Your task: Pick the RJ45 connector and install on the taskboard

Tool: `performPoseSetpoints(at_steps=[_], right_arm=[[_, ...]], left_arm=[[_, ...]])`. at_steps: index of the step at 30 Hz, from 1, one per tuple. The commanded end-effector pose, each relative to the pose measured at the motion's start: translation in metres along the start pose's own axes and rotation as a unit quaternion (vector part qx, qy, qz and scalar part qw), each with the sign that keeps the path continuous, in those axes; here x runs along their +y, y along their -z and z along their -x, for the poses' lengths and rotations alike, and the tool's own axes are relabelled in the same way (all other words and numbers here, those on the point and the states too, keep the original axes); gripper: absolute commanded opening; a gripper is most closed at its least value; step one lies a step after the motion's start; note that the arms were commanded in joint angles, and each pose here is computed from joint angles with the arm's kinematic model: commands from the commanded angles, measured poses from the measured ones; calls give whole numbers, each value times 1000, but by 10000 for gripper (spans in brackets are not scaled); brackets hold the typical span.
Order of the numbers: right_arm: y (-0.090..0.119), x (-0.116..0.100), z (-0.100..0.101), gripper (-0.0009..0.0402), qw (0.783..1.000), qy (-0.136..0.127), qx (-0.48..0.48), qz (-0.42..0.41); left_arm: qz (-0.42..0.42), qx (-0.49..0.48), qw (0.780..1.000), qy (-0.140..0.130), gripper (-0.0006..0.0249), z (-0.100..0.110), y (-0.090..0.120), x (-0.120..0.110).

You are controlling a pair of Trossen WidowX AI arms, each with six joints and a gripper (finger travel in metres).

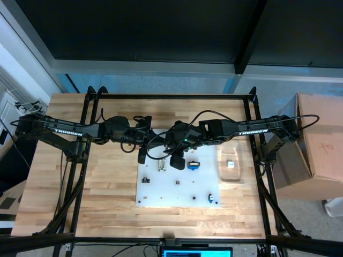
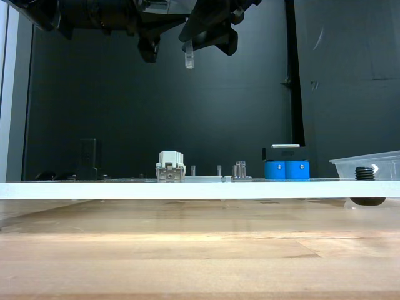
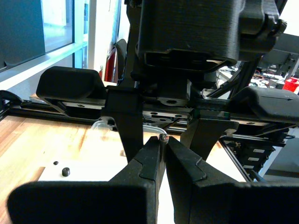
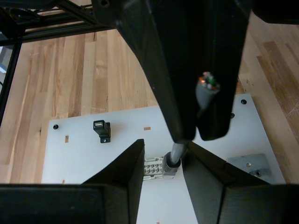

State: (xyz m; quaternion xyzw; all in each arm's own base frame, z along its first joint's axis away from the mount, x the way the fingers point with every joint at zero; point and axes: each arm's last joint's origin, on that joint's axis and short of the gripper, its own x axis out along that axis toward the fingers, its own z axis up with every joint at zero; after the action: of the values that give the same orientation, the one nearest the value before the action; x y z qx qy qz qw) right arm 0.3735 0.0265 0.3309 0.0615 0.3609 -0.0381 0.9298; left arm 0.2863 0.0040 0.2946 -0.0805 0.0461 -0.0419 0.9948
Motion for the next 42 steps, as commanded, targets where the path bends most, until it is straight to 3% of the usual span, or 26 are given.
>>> performPoseSetpoints(at_steps=[1, 11, 16, 30, 35, 42], right_arm=[[1, -1, -1, 78, 1000, 2, 3, 1], [2, -3, -1, -3, 1000, 5, 10, 8], [1, -3, -1, -1, 1000, 3, 9, 13], [4, -3, -1, 0, 1000, 5, 11, 22], [13, -4, 0, 0, 1000, 5, 14, 23], [36, -3, 23, 0, 1000, -7, -10, 29]], left_arm=[[0, 0, 1000, 0, 0, 0, 0, 0], [0, 0, 1000, 0, 0, 0, 0, 0], [0, -2, 1000, -2, 4, 0, 0, 0], [1, -3, 1000, -2, 105, 0, 0, 0], [1, -2, 1000, -2, 120, 0, 0, 0], [1, -2, 1000, -2, 122, 0, 0, 0]])
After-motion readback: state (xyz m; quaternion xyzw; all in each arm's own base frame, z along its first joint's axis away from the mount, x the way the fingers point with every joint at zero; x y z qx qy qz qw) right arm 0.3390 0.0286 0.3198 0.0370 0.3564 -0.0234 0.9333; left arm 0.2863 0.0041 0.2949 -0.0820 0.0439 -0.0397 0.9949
